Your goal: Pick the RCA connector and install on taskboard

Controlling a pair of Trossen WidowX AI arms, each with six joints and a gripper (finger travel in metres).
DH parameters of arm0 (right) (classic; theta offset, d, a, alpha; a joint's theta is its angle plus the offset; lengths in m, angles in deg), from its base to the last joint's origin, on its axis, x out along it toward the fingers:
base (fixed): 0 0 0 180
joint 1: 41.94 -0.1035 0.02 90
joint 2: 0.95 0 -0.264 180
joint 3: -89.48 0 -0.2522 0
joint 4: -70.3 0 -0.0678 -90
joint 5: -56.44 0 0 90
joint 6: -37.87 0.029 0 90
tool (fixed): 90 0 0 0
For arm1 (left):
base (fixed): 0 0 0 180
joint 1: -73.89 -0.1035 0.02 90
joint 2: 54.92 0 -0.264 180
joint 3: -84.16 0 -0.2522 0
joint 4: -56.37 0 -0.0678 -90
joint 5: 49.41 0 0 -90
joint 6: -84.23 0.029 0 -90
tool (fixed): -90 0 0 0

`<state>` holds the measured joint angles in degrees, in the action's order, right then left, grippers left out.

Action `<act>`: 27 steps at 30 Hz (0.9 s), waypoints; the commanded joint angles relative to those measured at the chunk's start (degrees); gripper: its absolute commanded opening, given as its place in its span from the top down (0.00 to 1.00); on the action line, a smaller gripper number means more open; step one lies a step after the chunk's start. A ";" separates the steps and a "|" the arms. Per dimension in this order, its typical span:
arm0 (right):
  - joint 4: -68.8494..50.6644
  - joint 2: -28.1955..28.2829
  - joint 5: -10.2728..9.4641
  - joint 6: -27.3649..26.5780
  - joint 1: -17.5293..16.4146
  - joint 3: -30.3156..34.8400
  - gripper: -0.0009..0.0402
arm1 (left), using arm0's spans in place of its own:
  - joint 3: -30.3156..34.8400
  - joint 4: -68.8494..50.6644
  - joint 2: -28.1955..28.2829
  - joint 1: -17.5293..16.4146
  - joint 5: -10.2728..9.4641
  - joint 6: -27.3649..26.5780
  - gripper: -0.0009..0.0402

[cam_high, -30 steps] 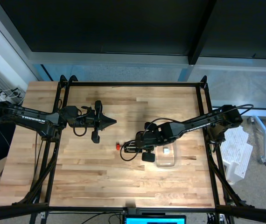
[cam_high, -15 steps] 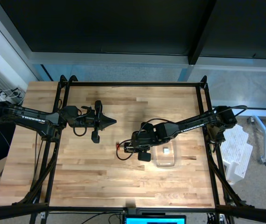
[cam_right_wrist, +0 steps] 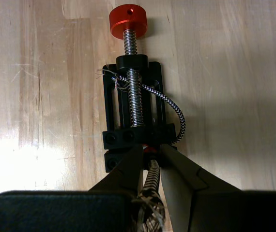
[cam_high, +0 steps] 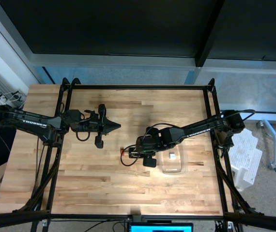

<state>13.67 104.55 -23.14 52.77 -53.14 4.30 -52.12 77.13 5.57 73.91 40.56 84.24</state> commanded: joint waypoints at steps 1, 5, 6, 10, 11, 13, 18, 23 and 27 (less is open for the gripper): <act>0.13 0.00 -0.02 0.15 -0.02 -0.24 0.98 | 0.00 0.00 0.00 0.00 0.00 0.00 0.98; 0.92 0.00 -1.29 0.66 -0.02 -0.81 0.98 | 0.00 0.00 0.00 0.00 0.00 0.00 0.98; 1.27 0.00 -1.16 0.66 -0.02 -1.05 0.98 | 0.00 0.02 0.00 -0.02 0.00 0.00 0.98; 1.77 0.00 -0.98 0.63 -0.02 -1.53 0.97 | 0.00 0.02 0.00 -0.02 0.00 0.00 0.98; 1.79 0.00 -0.98 0.61 0.02 -1.53 0.98 | 0.00 0.00 0.00 -0.02 0.00 0.00 0.98; 1.86 0.00 -0.98 0.61 0.09 -1.55 0.98 | 0.00 0.02 0.00 0.00 0.00 0.00 0.98; 2.82 0.00 -0.98 0.61 0.24 -2.34 0.98 | 0.00 0.00 0.00 -0.02 0.00 0.00 0.98; 4.31 0.00 -0.98 0.63 0.35 -3.69 0.98 | 0.00 0.02 0.00 0.00 0.00 0.00 0.98; 4.46 0.79 -1.01 0.57 0.59 -3.78 0.98 | 0.00 0.02 0.00 0.00 0.00 0.00 0.98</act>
